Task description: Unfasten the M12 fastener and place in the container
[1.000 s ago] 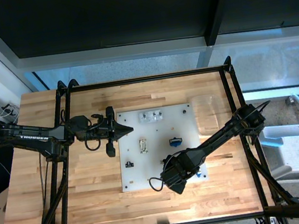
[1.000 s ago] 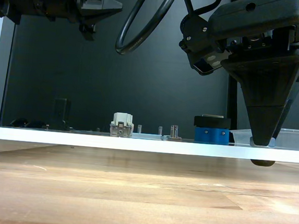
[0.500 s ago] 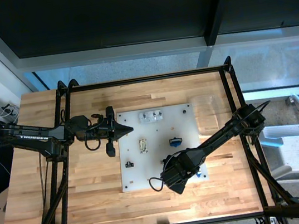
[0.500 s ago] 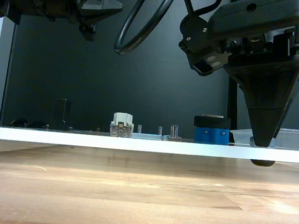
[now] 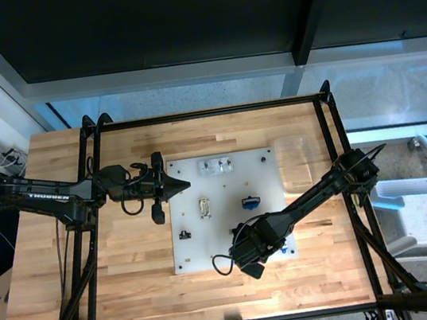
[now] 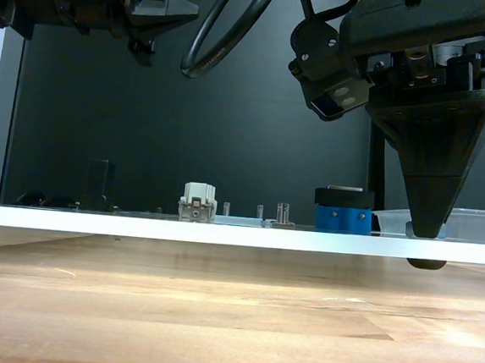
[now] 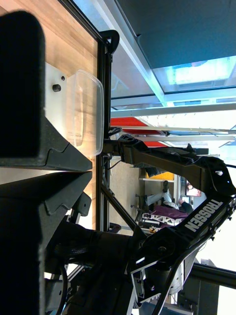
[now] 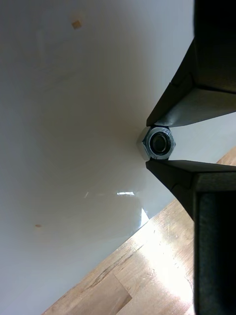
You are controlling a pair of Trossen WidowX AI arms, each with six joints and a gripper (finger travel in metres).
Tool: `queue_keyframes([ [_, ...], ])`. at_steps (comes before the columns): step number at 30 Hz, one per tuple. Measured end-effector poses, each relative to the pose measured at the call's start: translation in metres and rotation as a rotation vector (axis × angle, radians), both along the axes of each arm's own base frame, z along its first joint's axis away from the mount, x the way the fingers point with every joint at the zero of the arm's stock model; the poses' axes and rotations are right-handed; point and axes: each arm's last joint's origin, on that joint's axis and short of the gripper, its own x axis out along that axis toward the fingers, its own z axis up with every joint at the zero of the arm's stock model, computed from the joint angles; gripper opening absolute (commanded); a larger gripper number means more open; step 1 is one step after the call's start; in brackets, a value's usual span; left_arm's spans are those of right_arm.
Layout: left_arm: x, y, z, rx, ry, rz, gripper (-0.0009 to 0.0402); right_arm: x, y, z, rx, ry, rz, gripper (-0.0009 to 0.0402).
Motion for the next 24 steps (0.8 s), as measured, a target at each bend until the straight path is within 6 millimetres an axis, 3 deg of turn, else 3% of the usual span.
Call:
queue_keyframes([
  [8, 0.0000, 0.0000, 0.0000, 0.000, 0.000, 0.000, 0.0000, 0.0007, 0.0003, 0.0000, -0.003, -0.010, 0.110, 0.0050],
  [24, 0.0000, 0.0000, -0.0001, 0.000, 0.000, 0.000, 0.0000, 0.0017, 0.0006, 0.0004, -0.085, -0.057, 1.032, 0.0050],
])
